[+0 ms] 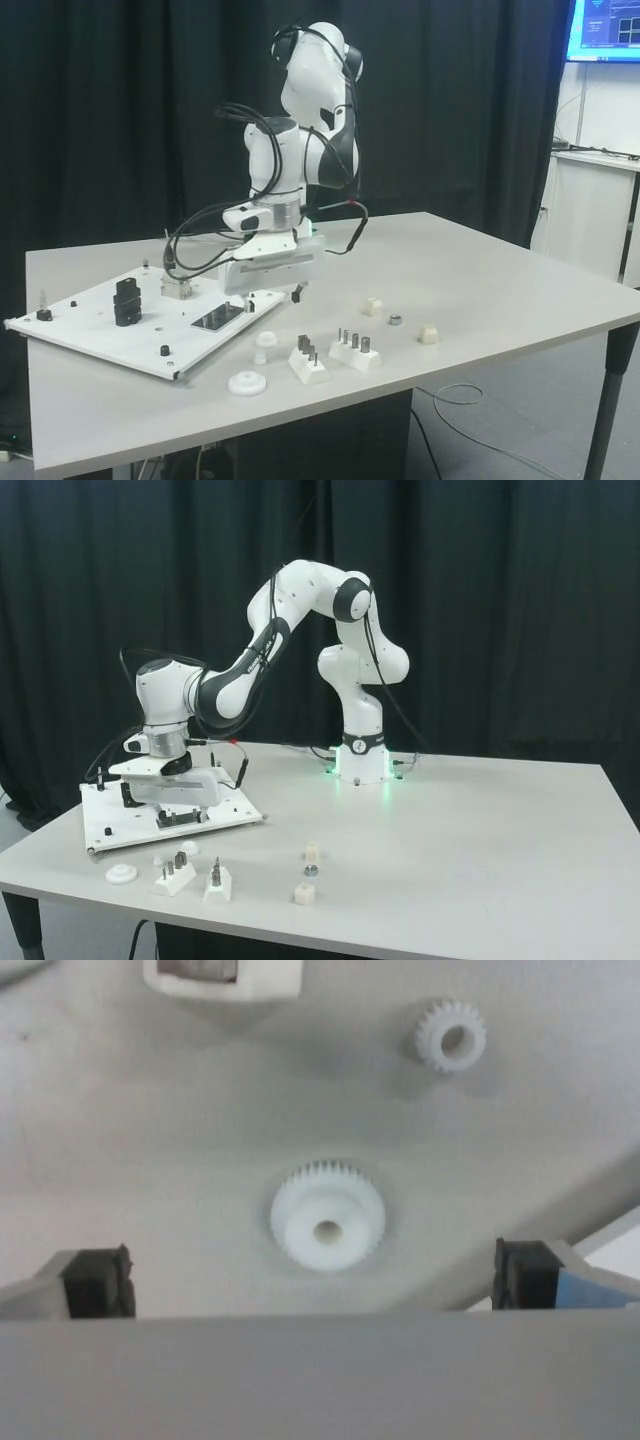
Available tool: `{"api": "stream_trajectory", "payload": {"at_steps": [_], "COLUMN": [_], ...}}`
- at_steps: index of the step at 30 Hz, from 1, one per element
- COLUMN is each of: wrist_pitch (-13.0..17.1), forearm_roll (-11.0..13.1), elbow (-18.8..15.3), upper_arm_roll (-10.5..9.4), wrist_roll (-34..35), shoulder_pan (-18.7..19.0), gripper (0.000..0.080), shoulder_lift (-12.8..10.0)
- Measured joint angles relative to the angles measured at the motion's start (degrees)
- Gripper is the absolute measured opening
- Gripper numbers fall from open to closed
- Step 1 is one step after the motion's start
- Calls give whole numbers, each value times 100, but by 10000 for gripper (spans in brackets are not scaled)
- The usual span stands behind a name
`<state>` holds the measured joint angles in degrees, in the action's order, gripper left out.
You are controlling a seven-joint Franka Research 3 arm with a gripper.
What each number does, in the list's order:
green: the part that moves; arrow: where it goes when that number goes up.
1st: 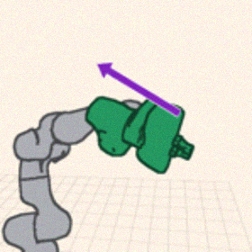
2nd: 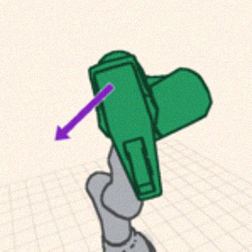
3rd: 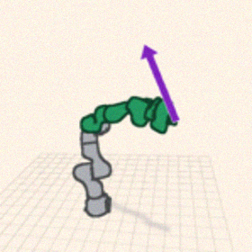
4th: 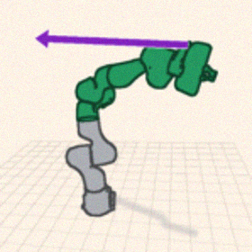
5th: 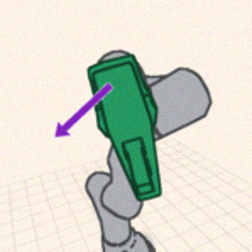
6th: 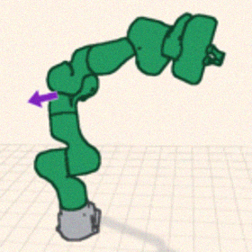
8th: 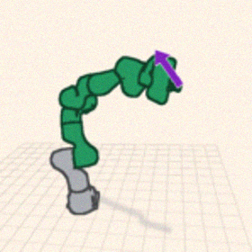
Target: Pick medium gear.
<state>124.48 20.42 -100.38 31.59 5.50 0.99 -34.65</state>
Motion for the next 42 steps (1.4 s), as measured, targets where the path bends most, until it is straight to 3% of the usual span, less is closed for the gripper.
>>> {"api": "stream_trajectory", "payload": {"at_steps": [8,25,42], "wrist_pitch": [110,1133,1381], "forearm_roll": [3,177,487], "elbow": [-167,-773,-891], "upper_arm_roll": [-12,-173,-190], "wrist_roll": [0,70,95], "shoulder_pan": [-4,4,0], "gripper": [797,800,800], "shoulder_lift": [-14,-20,-148]}}
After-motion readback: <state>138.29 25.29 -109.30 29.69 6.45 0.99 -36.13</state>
